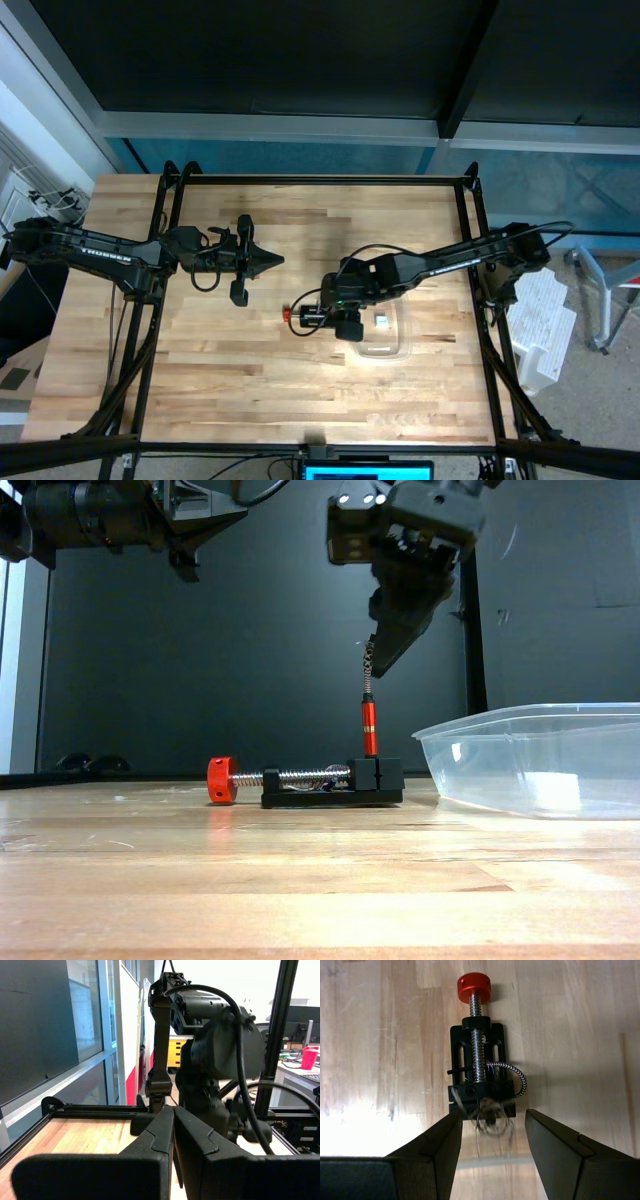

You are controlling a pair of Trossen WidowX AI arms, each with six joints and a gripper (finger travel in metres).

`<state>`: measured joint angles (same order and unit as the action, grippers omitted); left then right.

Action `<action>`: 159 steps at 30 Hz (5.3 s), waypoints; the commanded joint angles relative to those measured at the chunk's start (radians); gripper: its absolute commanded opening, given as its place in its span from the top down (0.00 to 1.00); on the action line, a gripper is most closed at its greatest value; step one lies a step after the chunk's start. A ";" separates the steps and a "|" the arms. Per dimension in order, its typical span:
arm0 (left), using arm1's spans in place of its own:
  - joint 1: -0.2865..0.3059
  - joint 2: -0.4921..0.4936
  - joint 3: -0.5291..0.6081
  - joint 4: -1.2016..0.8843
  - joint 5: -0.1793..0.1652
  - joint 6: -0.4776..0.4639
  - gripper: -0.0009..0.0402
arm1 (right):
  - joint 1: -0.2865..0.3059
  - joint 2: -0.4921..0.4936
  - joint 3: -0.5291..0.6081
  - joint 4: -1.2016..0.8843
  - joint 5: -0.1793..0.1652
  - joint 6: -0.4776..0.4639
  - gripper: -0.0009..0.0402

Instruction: Pick the rca connector and install on the hub

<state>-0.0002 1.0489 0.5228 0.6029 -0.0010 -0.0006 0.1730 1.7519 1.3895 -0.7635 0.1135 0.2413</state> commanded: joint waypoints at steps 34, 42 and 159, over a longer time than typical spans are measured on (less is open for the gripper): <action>0.000 0.000 0.000 0.000 0.000 0.000 0.98 | -0.025 -0.438 -0.348 0.476 0.028 -0.180 0.76; 0.000 0.000 0.000 0.000 0.000 0.000 0.98 | -0.069 -0.578 -0.507 0.730 0.025 -0.197 0.91; 0.000 0.000 0.000 0.000 0.000 0.000 0.98 | -0.108 -0.788 -0.826 1.167 -0.018 -0.198 0.98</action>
<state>-0.0002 1.0489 0.5224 0.6029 -0.0010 -0.0006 0.0654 0.9634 0.5629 0.4034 0.0952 0.0433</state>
